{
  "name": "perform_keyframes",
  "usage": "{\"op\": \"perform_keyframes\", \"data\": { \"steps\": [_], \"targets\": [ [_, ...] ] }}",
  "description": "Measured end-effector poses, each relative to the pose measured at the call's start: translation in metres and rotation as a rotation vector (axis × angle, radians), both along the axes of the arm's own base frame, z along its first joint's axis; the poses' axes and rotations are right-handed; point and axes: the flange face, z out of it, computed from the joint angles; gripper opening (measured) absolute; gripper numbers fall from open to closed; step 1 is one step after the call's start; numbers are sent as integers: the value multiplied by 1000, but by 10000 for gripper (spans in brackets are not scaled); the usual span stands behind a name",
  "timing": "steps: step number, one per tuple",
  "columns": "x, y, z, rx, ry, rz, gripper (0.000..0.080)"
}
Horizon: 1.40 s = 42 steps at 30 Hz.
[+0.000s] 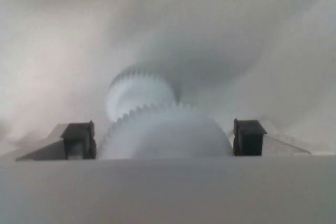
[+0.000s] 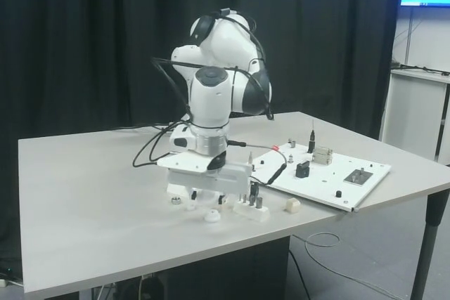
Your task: Insert large gear.
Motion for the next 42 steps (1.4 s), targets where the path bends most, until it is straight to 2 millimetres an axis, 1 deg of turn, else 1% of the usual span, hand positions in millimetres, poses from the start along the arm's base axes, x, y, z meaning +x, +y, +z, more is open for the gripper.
{"op": "perform_keyframes", "data": {
  "steps": [8, 17, 30, 42],
  "targets": [
    [2, 27, 3, 28, 54, -16, 577],
    [9, 65, 4, 45, 103, -26, 577],
    [21, 135, 5, 49, 144, -55, 577],
    [27, 200, 15, -3, 173, -73, 577]
  ]
}}
